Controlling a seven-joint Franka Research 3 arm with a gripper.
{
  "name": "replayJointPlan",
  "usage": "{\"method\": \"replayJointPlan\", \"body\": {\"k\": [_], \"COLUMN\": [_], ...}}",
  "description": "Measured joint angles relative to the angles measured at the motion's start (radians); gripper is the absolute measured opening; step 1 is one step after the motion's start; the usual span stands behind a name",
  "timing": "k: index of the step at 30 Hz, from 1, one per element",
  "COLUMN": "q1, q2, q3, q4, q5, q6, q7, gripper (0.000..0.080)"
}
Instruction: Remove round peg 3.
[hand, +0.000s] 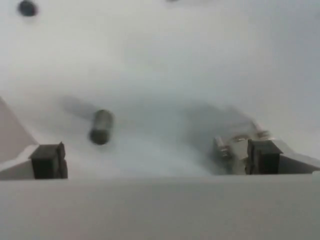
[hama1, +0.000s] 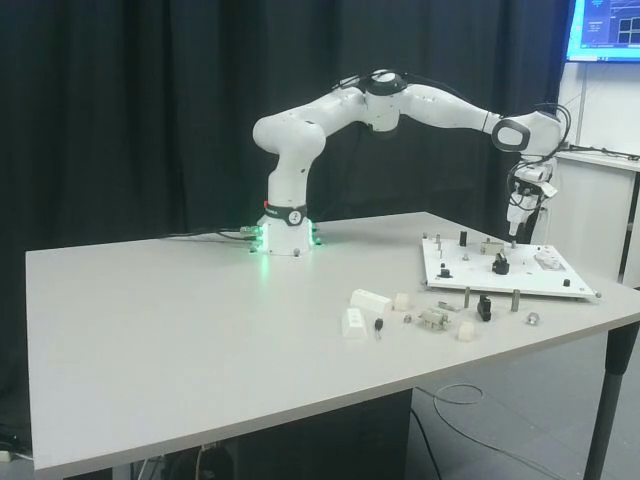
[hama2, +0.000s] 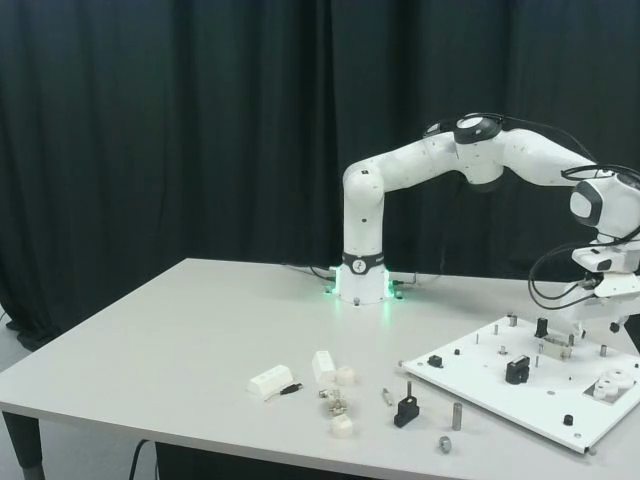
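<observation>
Jaws spread wide, empty, hovering above white board (hama1: 500, 275) at frame right; round peg (hand: 102, 126) stands upright between them, off-centre, likely awaiting alignment before descent.

This is a robotics lab or test room. A white robot arm (hama2: 480, 160) stands bolted to a bare grey tabletop (hama1: 180, 320), green lights at its base, with black curtains (hama2: 170, 130) closing off the whole background. A white assembly board (hama1: 500, 268) with pegs lies at the right, cables trail below, and a lit monitor (hama1: 605, 28) shows at the upper right of the first room view.
</observation>
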Motion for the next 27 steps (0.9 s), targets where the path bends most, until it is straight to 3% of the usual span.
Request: {"method": "replayJointPlan", "body": {"k": [15,27], "q1": [0.092,0.100], "q2": [0.025,0.028], "q3": [0.007,0.041], "q4": [-0.006,-0.027], "q5": [0.000,0.006], "q6": [0.100,0.171], "q7": [0.101,0.191], "gripper": [0.0800,0.0800]}}
